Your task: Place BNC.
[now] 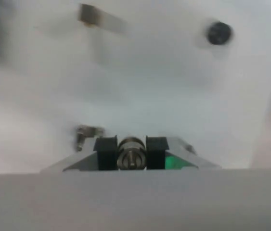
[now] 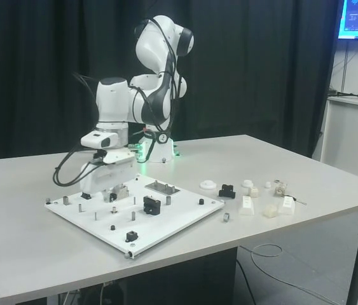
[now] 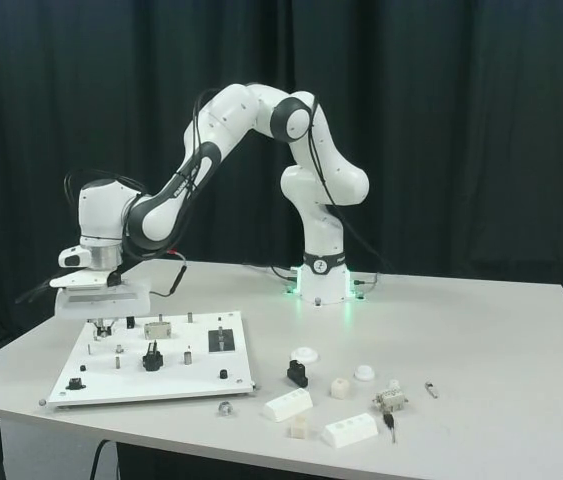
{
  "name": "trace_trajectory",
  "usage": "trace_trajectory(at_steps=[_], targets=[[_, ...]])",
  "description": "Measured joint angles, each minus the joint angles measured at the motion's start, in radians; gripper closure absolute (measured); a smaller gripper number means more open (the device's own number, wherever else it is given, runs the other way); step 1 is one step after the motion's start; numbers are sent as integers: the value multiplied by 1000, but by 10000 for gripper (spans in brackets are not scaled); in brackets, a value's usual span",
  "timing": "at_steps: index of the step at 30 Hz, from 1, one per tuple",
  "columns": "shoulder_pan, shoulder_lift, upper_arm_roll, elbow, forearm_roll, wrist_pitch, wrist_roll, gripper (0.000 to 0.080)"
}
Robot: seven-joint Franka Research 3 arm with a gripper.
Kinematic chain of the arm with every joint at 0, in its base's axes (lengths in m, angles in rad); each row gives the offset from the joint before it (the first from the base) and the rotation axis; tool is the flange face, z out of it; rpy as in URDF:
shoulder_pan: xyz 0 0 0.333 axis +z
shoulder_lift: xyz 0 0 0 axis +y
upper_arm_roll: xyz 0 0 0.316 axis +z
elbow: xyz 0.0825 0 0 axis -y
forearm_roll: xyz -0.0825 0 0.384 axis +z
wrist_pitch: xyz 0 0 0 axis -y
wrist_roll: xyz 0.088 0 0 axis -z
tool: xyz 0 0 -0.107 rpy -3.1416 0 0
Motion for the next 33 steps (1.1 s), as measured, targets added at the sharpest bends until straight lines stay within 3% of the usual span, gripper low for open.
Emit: trace_trajectory(at_steps=[11,26,33], targets=[[-39,52,-14,69,10,28,49,682],[-120,176,-14,219,124,33,104,682],[-149,238,-13,297,168,4,165,682]])
